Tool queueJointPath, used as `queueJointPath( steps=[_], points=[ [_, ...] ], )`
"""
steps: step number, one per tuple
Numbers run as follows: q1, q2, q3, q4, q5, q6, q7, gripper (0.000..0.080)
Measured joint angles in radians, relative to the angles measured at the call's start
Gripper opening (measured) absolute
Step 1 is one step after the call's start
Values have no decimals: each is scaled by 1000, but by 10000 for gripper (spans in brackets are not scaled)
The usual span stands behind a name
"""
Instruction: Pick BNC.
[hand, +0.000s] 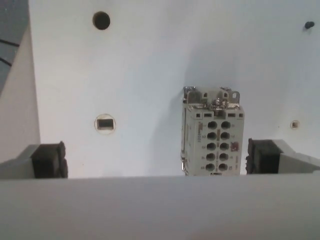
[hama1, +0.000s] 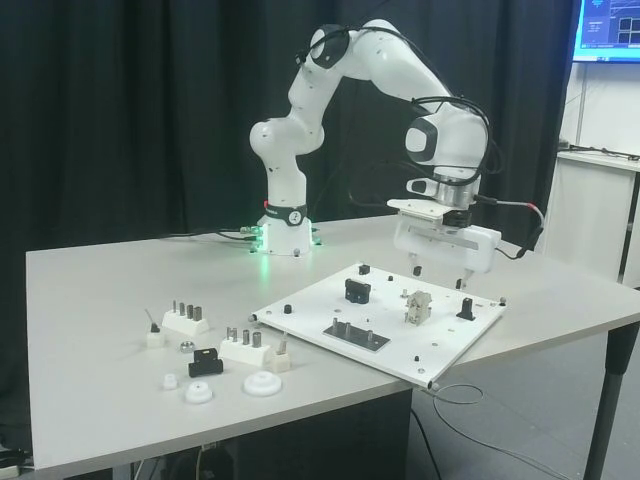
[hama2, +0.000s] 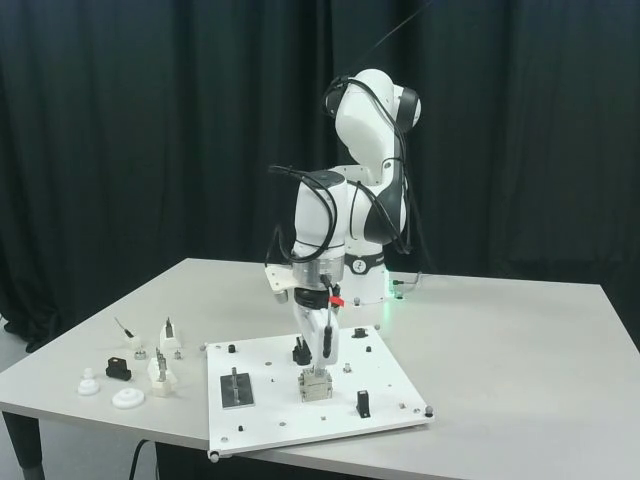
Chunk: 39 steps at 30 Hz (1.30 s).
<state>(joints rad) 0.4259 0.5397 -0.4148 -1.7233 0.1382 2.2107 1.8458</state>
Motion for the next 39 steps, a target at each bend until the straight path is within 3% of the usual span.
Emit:
queueJointPath(
  steps=[25, 39],
  points=[
    [-18, 0, 0, 6, -40, 10, -27, 800],
    [-73, -3, 1, 22, -69, 1, -100, 800]
  ],
)
